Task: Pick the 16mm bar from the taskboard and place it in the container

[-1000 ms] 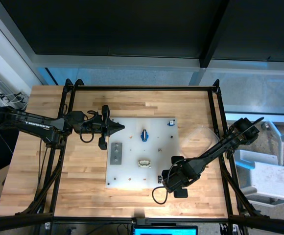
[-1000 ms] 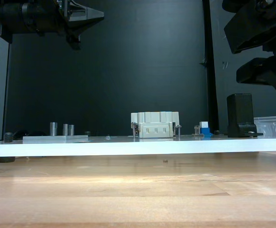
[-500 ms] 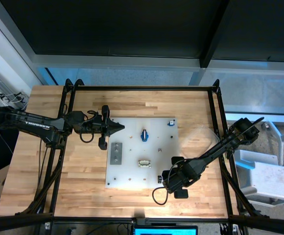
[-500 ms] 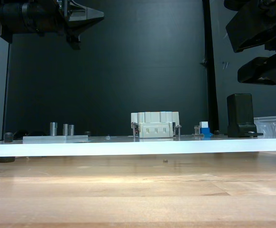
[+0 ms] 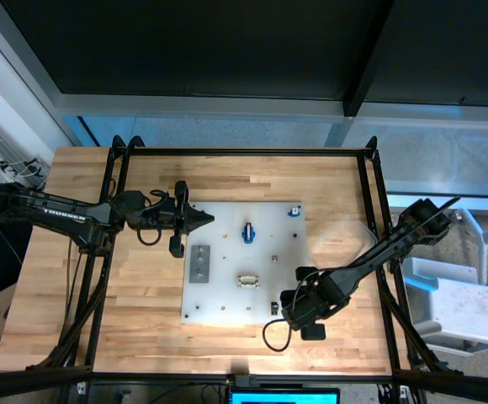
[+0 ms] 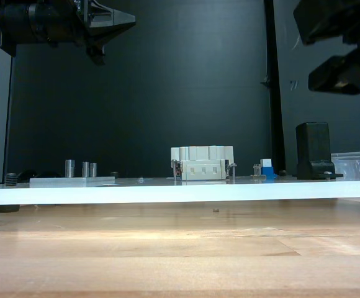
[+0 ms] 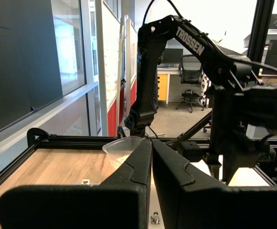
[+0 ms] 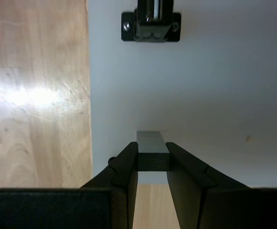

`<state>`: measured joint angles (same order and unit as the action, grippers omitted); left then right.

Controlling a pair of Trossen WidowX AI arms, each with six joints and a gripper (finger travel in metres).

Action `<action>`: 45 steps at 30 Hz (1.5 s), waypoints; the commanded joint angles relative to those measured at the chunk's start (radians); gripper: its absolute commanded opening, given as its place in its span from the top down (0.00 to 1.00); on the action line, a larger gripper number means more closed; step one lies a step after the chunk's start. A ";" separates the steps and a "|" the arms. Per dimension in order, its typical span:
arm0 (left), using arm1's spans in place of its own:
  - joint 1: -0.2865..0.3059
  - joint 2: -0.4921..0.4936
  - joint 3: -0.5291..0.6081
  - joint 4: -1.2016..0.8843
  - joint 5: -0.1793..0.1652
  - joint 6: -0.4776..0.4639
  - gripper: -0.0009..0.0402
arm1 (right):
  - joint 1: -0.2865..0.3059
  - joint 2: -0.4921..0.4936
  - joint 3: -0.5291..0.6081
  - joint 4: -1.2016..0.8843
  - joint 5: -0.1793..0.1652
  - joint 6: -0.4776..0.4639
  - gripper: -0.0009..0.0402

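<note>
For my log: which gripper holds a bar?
The right gripper, above the taskboard's near-right corner, grips a grey bar; the left gripper, at its far-left corner, is shut, empty.

High view looks down, low view level, both at the taskboard [image 5: 219,286]; wrist views run along fingers [image 8: 124,167].

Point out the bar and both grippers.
bar [image 8: 153,142]: right wrist view, its lighter face.
right gripper [image 8: 152,148]: right wrist view, between fingertips, at taskboard [image 8: 200,95] near-right corner.
left gripper [image 5: 208,218]: high view, fingertips, above taskboard far-left corner.

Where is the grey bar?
The bar is clamped in the right gripper above the board's near right corner; the left gripper hangs over its far left corner.
</note>
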<state>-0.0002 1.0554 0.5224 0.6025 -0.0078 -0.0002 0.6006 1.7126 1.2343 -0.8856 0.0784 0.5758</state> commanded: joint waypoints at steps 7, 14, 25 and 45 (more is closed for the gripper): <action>0.000 0.000 0.000 0.000 0.000 0.000 0.98 | -0.004 -0.069 0.001 -0.025 0.000 0.000 0.94; 0.000 0.000 0.000 0.000 0.000 0.000 0.98 | -0.022 -0.150 0.001 -0.049 0.000 0.000 0.94; 0.000 0.000 0.000 0.000 0.000 0.000 0.98 | -0.048 -0.232 0.001 -0.075 0.000 -0.016 0.94; 0.000 0.000 0.000 0.000 0.000 0.000 0.98 | -0.193 -0.377 -0.143 -0.098 0.000 0.050 0.94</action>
<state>-0.0002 1.0554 0.5224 0.6029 -0.0082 -0.0002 0.4213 1.3476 1.1057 -0.9848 0.0792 0.6170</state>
